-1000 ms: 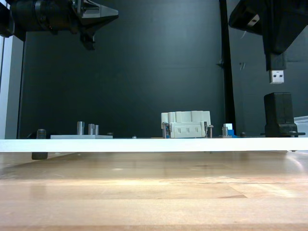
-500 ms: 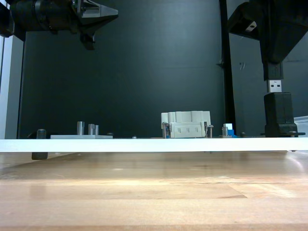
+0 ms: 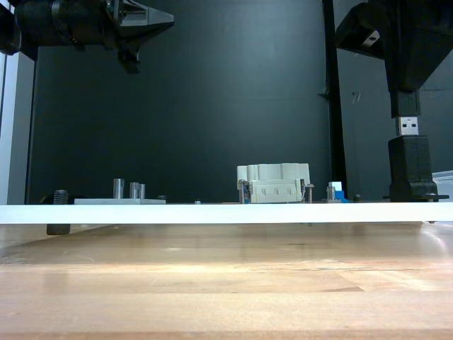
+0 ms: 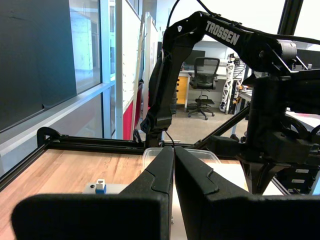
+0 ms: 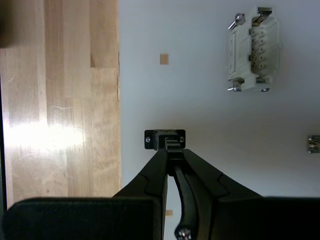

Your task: Pick the USB connector and install on taskboard

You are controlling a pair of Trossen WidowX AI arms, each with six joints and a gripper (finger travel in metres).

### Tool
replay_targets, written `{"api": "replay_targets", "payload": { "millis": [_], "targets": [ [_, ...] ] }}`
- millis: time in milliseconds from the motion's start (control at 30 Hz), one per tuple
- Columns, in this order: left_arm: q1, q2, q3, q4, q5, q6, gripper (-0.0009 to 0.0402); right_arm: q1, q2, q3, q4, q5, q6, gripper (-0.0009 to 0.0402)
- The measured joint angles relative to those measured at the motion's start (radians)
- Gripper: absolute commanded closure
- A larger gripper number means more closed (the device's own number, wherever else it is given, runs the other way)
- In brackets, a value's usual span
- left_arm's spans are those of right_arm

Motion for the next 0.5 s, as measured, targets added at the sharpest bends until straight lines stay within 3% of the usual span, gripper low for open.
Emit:
{"api": "replay_targets", "payload": {
  "millis": [500],
  "targets": [
    [0.0, 0.0, 0.0, 0.0, 0.0, 0.0, 0.0393, 0.0, 0.0, -0.005, 0.006, 0.006, 0.0, 0.0393]
  ]
}}
